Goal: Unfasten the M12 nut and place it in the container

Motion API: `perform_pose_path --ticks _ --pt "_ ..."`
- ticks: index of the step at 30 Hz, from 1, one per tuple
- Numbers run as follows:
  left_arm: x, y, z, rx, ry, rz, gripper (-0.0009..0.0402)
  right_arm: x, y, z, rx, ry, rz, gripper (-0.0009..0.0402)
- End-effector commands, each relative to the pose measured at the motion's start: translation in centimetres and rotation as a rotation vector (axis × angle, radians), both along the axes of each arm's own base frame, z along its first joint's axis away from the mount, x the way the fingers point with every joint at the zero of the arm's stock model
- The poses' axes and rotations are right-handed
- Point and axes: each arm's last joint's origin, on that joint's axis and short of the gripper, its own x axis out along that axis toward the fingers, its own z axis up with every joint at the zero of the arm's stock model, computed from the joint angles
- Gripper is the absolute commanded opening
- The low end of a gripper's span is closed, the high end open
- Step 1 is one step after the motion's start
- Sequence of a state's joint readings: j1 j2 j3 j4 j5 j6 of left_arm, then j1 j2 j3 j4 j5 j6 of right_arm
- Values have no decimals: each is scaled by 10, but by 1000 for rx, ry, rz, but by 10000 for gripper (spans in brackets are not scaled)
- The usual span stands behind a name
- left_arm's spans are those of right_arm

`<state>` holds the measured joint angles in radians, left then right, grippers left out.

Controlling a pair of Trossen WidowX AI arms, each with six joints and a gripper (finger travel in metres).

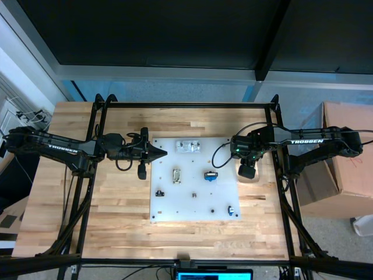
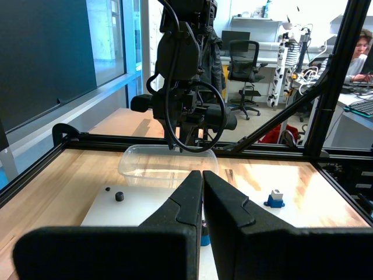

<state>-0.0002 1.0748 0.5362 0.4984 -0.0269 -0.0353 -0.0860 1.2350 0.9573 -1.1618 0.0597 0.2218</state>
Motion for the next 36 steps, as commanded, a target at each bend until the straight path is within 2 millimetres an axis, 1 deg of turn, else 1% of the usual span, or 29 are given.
perform_pose_path --ticks 1,11,23,28,32,36 --pt "0 0 0 0 0 0 0 0 0 0 0 0 -1 12" --pt "0 0 0 0 0 0 0 1 0 -2 0 -8 -5 12" --pt "0 0 0 0 0 0 0 -4 0 -15 3 31 -6 12" --pt "0 0 0 0 0 0 0 -3 0 -19 2 20 -8 13" --pt "0 0 0 0 0 1 0 1 0 -19 -1 -22 -6 34" --pt "0 0 0 0 0 0 0 7 -1 -22 -3 -43 -5 71"
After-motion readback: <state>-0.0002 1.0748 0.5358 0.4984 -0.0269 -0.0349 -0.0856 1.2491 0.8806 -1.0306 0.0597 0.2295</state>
